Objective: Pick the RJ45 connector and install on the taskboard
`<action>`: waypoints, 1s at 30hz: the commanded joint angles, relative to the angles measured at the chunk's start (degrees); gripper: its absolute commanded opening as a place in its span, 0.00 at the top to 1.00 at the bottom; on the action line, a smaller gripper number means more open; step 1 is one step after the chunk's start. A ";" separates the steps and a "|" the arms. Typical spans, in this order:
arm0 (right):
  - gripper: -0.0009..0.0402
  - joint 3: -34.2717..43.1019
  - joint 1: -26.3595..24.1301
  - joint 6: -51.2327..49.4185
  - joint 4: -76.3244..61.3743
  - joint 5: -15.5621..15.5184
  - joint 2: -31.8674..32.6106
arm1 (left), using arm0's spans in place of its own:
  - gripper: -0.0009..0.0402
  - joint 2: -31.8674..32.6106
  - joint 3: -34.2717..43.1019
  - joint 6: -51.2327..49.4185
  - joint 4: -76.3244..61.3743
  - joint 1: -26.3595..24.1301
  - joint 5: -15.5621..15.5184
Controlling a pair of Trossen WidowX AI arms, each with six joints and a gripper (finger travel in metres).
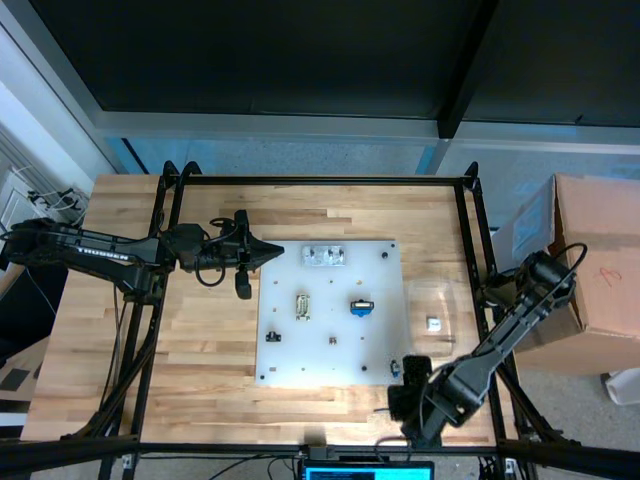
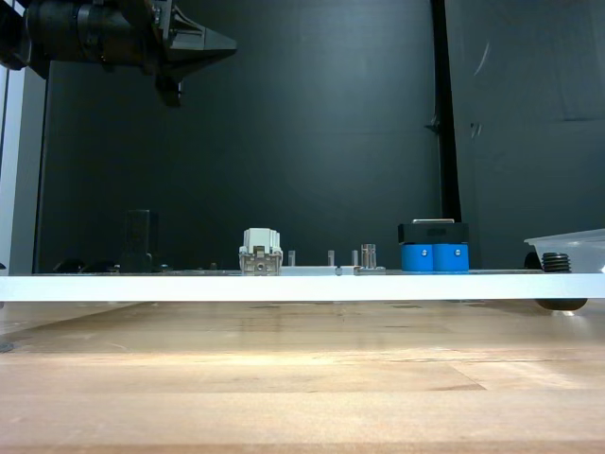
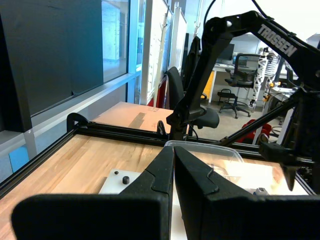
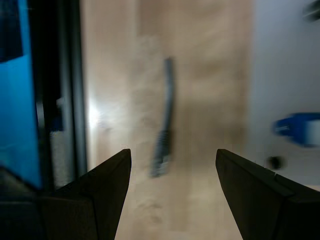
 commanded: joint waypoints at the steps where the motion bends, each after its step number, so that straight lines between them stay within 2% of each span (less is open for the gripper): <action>1: 0.41 0.00 1.33 1.09 1.40 -0.04 1.55 | 0.98 0.02 0.00 0.02 0.02 0.02 0.02; 8: 0.41 -0.09 2.43 3.50 1.75 -0.24 4.61 | 0.98 0.02 0.00 0.02 0.02 0.02 0.02; 11: 0.41 -0.11 2.69 3.69 2.67 -2.60 6.19 | 0.98 0.02 0.00 0.02 0.00 0.02 0.02; 17: 0.41 -0.33 3.28 5.03 4.02 -2.64 7.98 | 0.98 0.02 0.00 0.02 0.02 0.00 0.02; 22: 0.49 -1.40 3.28 6.45 4.24 -2.51 7.98 | 0.98 0.02 0.00 0.02 0.02 0.00 0.02; 30: 0.68 -2.25 3.21 6.54 4.24 -1.99 7.96 | 0.98 0.02 0.00 0.02 0.02 0.00 0.02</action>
